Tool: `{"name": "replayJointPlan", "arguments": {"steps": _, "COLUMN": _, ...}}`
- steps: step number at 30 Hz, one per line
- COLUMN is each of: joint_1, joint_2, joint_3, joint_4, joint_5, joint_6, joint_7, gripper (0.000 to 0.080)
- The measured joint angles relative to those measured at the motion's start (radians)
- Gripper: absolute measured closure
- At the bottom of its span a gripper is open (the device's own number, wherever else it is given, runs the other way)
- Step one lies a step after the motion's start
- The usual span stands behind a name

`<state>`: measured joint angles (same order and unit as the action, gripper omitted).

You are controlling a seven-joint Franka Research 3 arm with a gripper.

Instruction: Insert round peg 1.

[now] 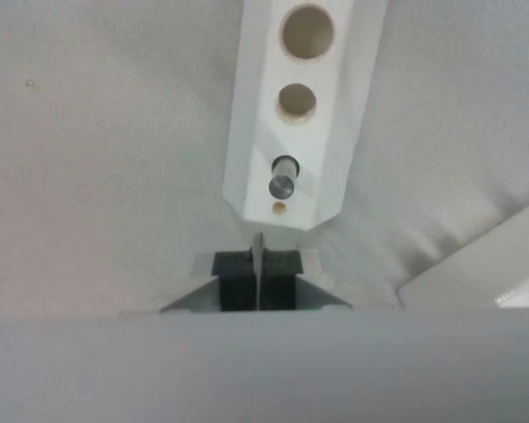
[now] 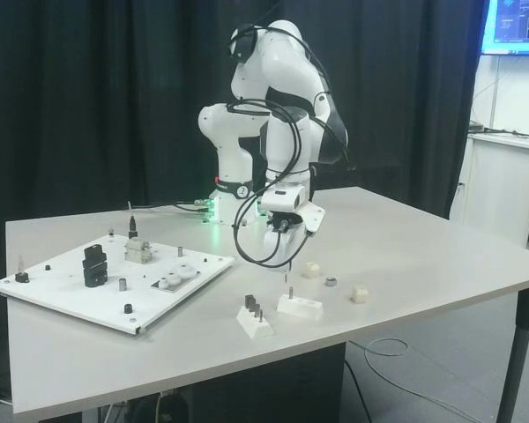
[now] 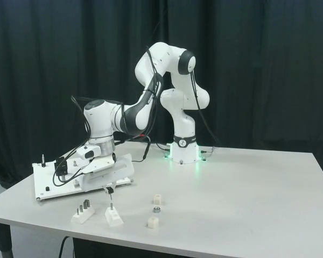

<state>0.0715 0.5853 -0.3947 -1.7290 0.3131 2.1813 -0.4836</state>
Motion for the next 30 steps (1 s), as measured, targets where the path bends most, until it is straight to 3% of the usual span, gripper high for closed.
{"name": "replayJointPlan", "arguments": {"steps": 18, "joint_1": 0.003, "joint_2": -0.007, "joint_3": -0.011, "joint_4": 0.002, "joint_5": -0.011, "joint_6": 0.005, "joint_7": 0.003, "gripper": 0.0786}}
{"name": "replayJointPlan", "arguments": {"steps": 30, "joint_1": 0.002, "joint_2": -0.043, "joint_3": -0.094, "joint_4": 0.005, "joint_5": -0.085, "joint_6": 0.005, "joint_7": 0.010, "gripper": 0.0786}}
